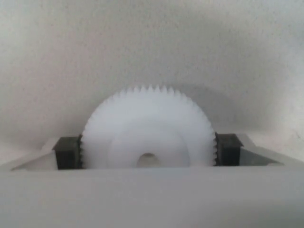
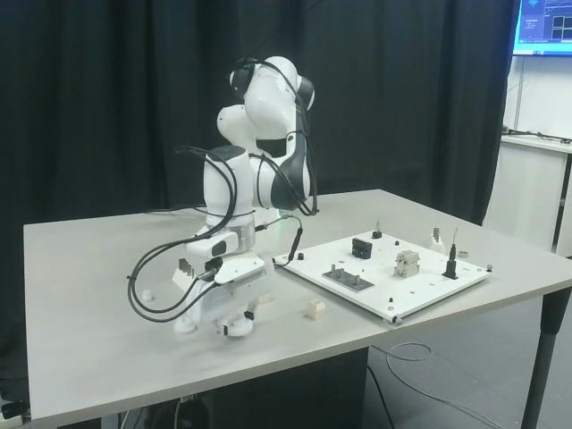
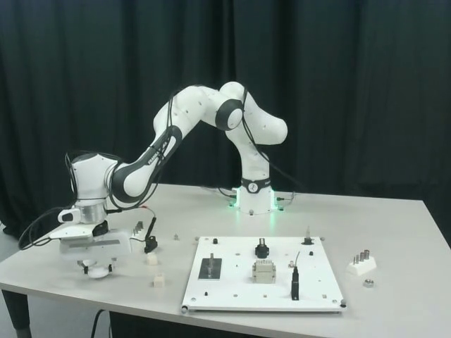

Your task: Insert large gear.

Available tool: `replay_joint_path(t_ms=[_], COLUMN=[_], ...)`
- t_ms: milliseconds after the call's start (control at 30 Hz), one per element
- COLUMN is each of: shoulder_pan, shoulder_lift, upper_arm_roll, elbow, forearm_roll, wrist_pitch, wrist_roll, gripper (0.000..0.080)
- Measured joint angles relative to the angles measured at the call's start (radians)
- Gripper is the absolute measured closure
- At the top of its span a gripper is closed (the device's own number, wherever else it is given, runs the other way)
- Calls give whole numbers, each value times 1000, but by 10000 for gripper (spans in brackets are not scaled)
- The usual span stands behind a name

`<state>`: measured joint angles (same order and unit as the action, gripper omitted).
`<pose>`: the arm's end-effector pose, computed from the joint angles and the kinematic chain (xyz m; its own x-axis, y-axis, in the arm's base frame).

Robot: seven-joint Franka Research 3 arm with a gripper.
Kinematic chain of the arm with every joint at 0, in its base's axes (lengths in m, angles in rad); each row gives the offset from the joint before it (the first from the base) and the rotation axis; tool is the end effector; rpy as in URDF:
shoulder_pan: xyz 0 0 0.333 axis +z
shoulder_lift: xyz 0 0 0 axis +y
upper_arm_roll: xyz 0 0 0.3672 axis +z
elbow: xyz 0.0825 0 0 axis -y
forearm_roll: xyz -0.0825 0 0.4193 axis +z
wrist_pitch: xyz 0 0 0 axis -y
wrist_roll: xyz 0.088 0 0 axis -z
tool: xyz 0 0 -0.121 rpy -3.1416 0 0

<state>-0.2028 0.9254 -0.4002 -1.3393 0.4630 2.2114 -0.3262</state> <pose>0.7168 -0.3753 0.1943 0.9191 -0.3919 0.0405 -0.3900 -0.9196 -0.0480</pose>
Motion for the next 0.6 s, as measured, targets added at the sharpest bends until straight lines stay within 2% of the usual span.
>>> replay_joint_path(t_ms=[300, 600], shoulder_pan=[0, 2], shoulder_lift=[0, 0], upper_arm_roll=[-9, -14], elbow=[29, 43], forearm_roll=[0, 0], wrist_pitch=[-44, -61], wrist_roll=[1, 1], gripper=[207, 208])
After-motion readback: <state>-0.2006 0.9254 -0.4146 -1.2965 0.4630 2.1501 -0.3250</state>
